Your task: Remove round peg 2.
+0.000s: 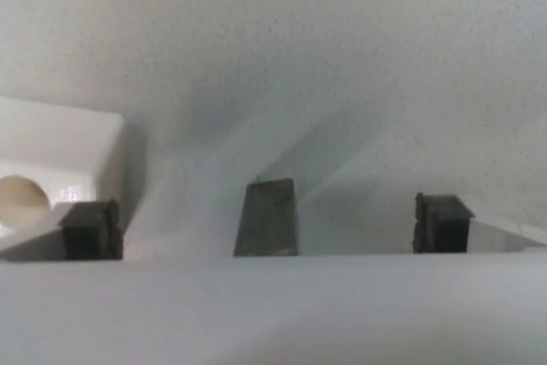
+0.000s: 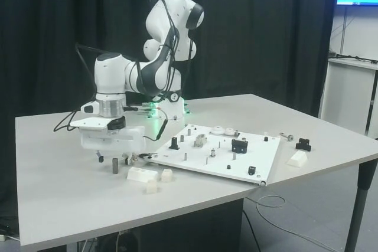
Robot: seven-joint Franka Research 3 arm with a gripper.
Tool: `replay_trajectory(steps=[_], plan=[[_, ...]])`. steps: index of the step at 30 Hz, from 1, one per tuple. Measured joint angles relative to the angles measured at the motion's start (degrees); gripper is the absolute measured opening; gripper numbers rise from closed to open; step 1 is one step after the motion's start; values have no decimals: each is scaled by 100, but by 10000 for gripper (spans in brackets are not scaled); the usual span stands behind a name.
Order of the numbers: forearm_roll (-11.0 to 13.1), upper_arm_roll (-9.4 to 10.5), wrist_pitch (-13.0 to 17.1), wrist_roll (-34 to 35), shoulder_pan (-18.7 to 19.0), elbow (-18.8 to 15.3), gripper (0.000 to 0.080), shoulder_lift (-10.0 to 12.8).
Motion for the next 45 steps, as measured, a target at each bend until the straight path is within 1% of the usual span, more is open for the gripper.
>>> replay_trajectory(steps=[2, 3, 4, 9, 16, 23, 32, 45], plan=[[-8, -27, -78, 0, 0, 29, 504, -26], [-12, -42, -117, 0, 1, 44, 752, -39], [-17, -59, -156, 0, 1, 60, 786, -52], [-72, -133, -348, -4, 6, 119, 786, -127], [-95, -178, -494, -8, 7, 135, 797, -237], [-95, -181, -530, -8, 7, 135, 800, -318], [-95, -189, -531, -98, 7, 135, 800, -367], [-95, -254, -531, -283, 7, 129, 800, -452]])
